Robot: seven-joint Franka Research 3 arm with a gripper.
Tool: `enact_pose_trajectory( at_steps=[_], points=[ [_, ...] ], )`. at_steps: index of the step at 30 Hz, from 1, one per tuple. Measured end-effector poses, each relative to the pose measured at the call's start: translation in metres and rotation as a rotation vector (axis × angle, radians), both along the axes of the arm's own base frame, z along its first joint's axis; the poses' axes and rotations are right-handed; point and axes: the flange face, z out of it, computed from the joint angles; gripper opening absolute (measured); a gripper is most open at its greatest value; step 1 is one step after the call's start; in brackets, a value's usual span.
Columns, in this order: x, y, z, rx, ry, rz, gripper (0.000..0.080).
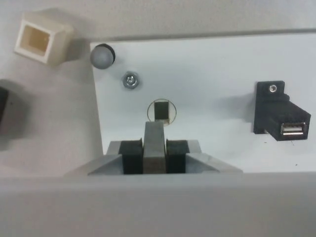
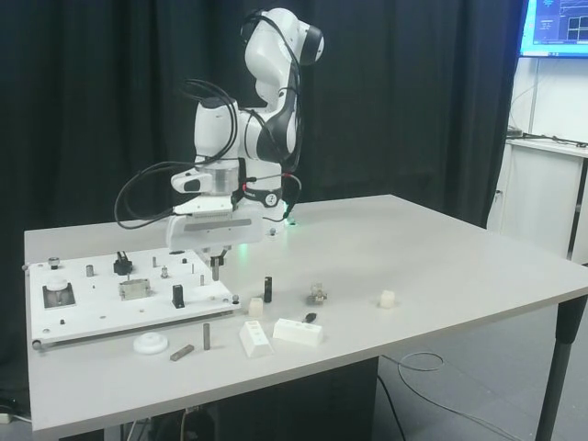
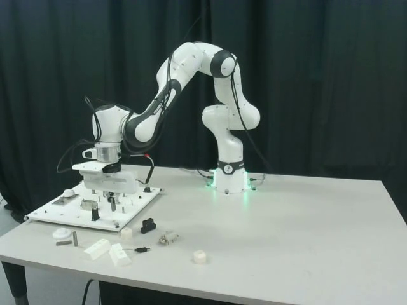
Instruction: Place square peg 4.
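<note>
Square peg [image 1: 154,143] clamped upright in the tool [image 1: 154,157], above the board's hole [image 1: 161,112].

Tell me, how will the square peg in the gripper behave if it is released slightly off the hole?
The square peg looks grey, straight and stiff, so it should not bend. Being tall and narrow, it would probably tip over on the white board. Its flat sides make rolling away unlikely.

arm: white Franka [image 3: 191,70], base upright, elbow high, forearm reaching out and down | wrist: pointing straight down, low | claw [image 1: 154,148]: vertical, black fingers [image 1: 130,154] closed against a grey bar clamped between them
</note>
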Motion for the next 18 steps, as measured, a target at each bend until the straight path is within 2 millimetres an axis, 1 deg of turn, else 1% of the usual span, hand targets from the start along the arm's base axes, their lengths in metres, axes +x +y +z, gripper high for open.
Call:
enact_pose_trajectory(
  at_steps=[18],
  points=[
    [-0.0002, 0.0, 0.0002, -0.003, 0.003, -0.003, 0.0096]
  ],
)
